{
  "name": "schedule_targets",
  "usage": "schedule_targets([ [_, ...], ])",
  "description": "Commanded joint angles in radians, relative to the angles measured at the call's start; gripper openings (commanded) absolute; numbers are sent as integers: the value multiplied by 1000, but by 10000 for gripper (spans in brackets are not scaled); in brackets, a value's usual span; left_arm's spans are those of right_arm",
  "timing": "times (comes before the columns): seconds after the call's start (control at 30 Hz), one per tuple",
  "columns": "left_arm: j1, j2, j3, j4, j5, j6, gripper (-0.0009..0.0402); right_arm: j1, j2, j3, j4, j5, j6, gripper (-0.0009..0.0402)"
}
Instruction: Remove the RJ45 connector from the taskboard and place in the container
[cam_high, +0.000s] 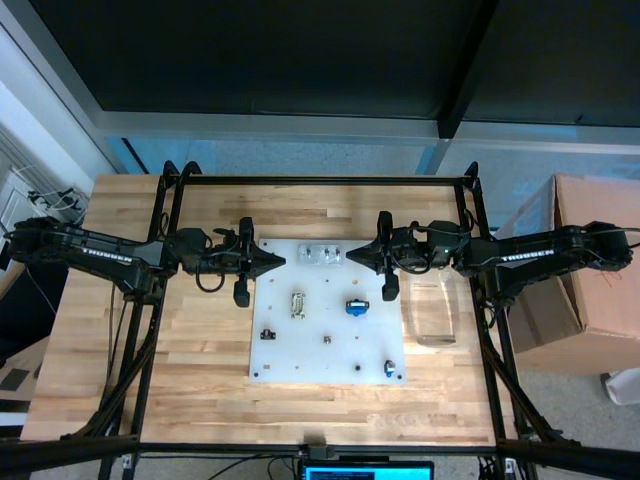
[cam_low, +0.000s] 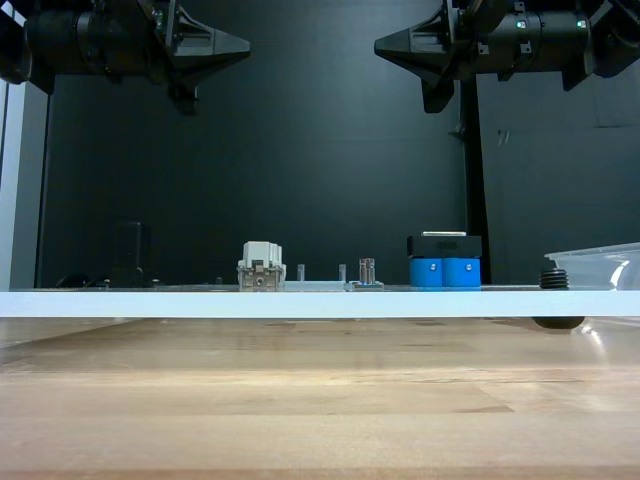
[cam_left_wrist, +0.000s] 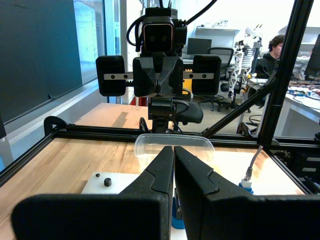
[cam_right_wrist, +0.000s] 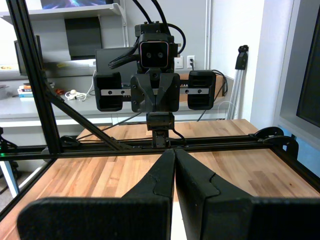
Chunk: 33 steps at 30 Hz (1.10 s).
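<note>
Connector position unclear; pointed black left tool (cam_high: 281, 262), right tool (cam_high: 350, 256) closed above taskboard (cam_high: 300, 352).

TROSSEN on left arm (cam_high: 101, 254), right arm (cam_high: 524, 255)

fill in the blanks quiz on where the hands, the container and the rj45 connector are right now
1. The left hand hovers above the board's left side, fingers ____.
2. The right hand hovers above the board, fingers shut, holding ____.
3. The clear container lies on the table at the board's ____ side.
4. The RJ45 connector is in ____ hand; I cannot tell which board part it is.

Missing words: shut; nothing; right; neither
</note>
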Motion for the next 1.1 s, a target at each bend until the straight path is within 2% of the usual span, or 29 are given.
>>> schedule_targets([
  [0.03, 0, 0, 0, 0, 0, 0, 0, 2, 1, 0, -5, 0, 0, 0],
  [0.87, 0, 0, 0, 0, 0, 0, 0, 3, 0, 2, -14, -9, 11, 0],
  [1.1, 0, 0, 0, 0, 0, 0, 0, 16, -26, 86, -293, 1, 11, 0],
])
